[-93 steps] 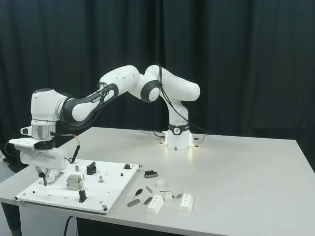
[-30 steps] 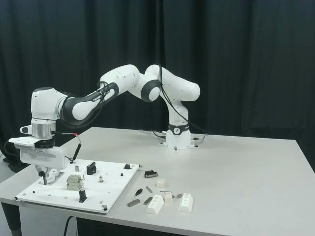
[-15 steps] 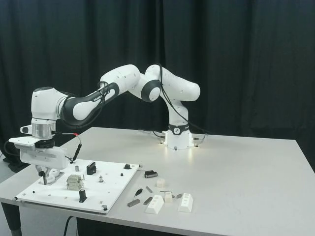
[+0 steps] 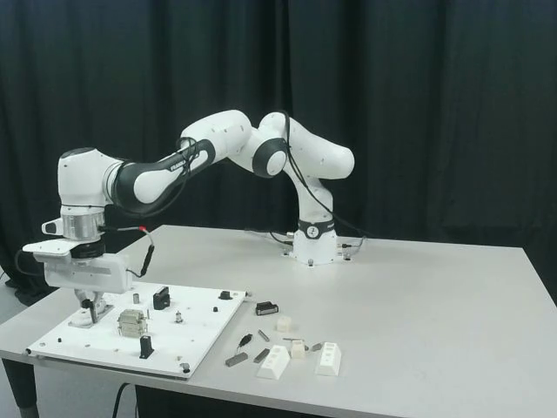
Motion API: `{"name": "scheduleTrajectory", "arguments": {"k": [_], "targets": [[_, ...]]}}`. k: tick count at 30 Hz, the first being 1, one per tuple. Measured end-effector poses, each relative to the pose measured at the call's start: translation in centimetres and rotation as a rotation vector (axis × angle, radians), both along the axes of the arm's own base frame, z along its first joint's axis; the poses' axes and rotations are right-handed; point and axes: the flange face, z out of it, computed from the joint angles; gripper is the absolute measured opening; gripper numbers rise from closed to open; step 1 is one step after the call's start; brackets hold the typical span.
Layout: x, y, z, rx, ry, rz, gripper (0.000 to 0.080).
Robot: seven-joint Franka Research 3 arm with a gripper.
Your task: Place round peg 3.
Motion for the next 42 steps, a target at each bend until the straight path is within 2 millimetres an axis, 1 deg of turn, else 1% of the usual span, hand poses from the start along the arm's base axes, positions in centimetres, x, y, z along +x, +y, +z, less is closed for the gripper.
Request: {"name": "scheduleTrajectory", "arguments": {"k": [8, 13, 18, 24, 30, 42], "targets": [[0.3, 2.7, 1.7, 0.054, 0.044, 0.032, 0.0109], [0.7, 5.0, 2.4, 0.080, 0.078, 0.063, 0.0109], [1.3, 7.8, 2.6, 0.101, 0.112, 0.099, 0.0109], [2.0, 11.2, 2.4, 0.118, 0.148, 0.152, 0.0109], [2.9, 14.9, 2.1, 0.121, 0.169, 0.260, 0.0109], [3.7, 20.6, 0.5, 0.084, 0.231, 0.324, 0.0109]]}}
